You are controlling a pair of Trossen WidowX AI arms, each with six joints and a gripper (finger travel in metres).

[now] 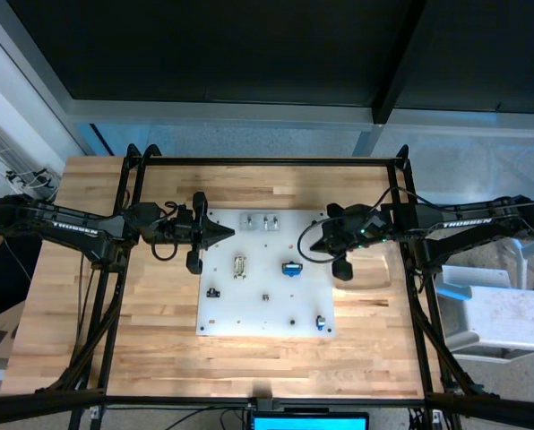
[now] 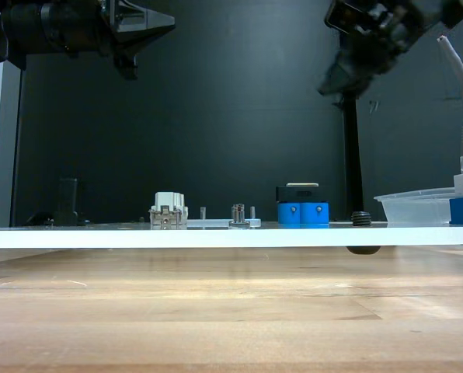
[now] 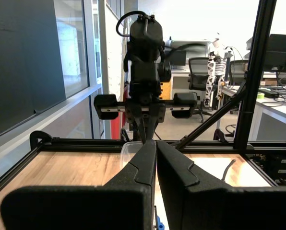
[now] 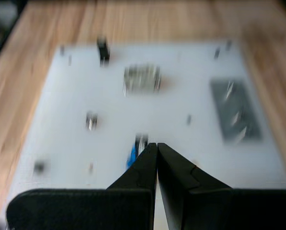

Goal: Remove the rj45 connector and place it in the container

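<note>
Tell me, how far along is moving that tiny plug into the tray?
Nothing done: the rj45 connector sits in its socket at the board's near right corner, not in the container. In hand: nothing; the right gripper and left gripper hover above the board, fingers shut. Left: grasp, pull, carry, drop.

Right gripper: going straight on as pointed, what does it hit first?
Likely the white board, beside the blue connector; depth unclear. The right gripper hovers shut above it; the left gripper hovers shut over the board's left edge.
</note>
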